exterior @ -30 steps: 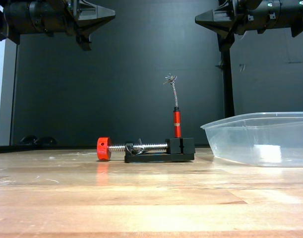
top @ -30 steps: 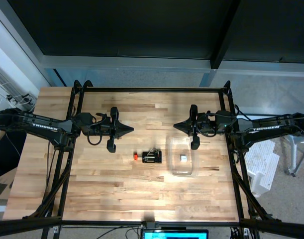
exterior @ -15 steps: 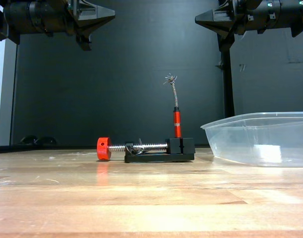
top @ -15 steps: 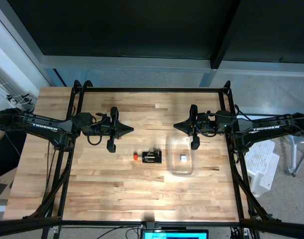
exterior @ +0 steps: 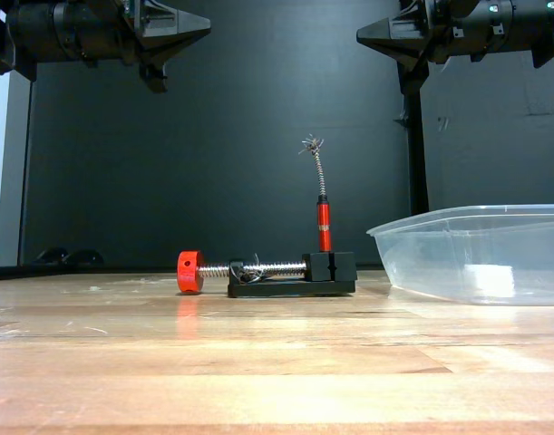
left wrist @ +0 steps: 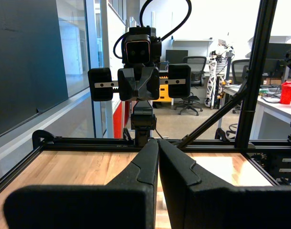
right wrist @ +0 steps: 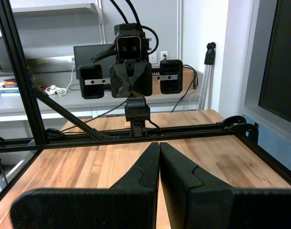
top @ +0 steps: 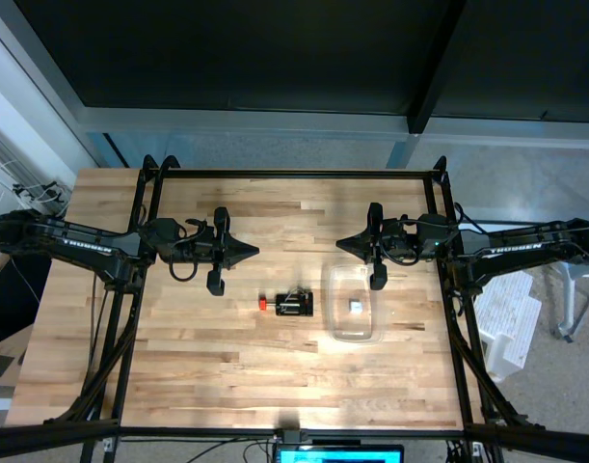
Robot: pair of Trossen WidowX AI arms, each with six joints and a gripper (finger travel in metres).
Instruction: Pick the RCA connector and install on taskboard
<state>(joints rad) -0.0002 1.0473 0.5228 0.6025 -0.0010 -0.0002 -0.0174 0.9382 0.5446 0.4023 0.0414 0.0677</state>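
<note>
The red RCA connector point(exterior: 323, 224) stands upright on the black vise point(exterior: 291, 274), its braided cable point(exterior: 317, 168) rising freely above it with nothing holding it. From above, the vise point(top: 295, 305) with its red knob point(top: 262, 304) sits at mid-table. The clear tray point(top: 355, 304) holds only the white block point(top: 355, 306). My left gripper point(top: 254, 252) hangs high at the back left, shut and holding nothing, its fingers point(left wrist: 158, 157) pressed together. High at the back right, my right gripper point(top: 340, 243) is likewise shut and holds nothing, its fingers point(right wrist: 159, 160) closed tip to tip.
The red knob point(exterior: 190, 271) and silver screw of the vise point left. The tray point(exterior: 481, 254) stands right of the vise. Bare wooden table lies around both. A black frame rail runs along the table's far edge.
</note>
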